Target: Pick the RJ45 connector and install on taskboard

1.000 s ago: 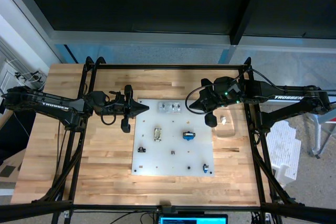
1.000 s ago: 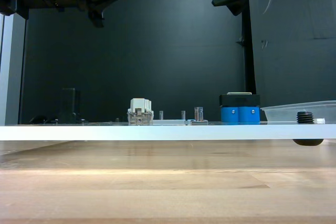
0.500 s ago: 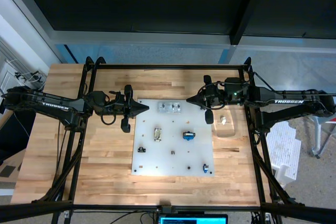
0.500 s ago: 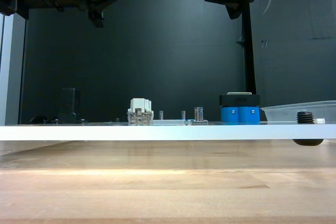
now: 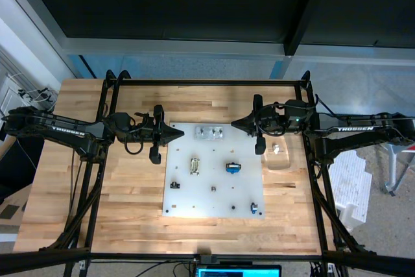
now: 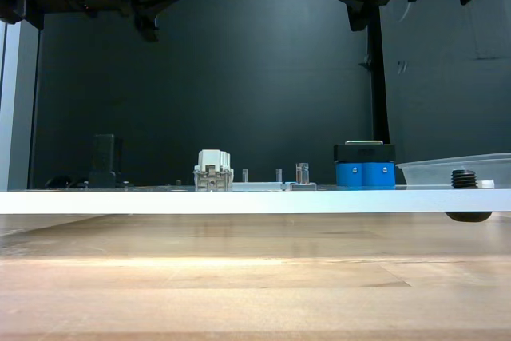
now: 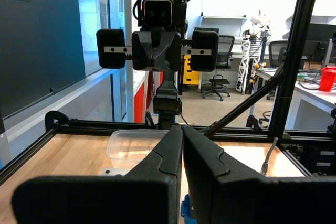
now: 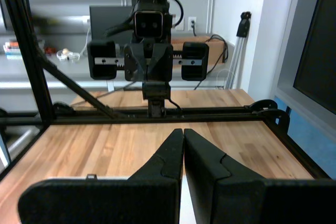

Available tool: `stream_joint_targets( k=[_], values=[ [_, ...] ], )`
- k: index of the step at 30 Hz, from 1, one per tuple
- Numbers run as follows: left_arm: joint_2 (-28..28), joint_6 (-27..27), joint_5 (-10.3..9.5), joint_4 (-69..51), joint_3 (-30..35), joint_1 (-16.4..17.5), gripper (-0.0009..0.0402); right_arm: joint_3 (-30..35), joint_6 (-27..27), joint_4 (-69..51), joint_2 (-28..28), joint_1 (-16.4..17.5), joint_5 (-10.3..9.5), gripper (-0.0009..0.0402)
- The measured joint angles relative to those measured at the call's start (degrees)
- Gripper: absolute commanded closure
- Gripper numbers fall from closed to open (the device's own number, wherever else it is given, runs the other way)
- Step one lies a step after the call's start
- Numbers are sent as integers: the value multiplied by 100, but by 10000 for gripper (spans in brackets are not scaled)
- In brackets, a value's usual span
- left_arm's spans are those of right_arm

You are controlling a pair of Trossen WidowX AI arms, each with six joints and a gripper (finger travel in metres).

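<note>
Right gripper, fingers pressed together on nothing, hangs high over the flat white task board; left gripper likewise, opposite. I cannot tell whether the grey-booted RJ45 connector sits in the small blue jack or the clear plastic tray, so installation is unconfirmed.
</note>
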Motion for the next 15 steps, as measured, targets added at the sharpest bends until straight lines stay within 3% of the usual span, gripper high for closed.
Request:
stream_joint_targets(
  k=[15],
  values=[
    [0, 2, 2, 0, -2, 0, 393, -507, 328, 608, -186, 59, -90, 393]
  ],
)
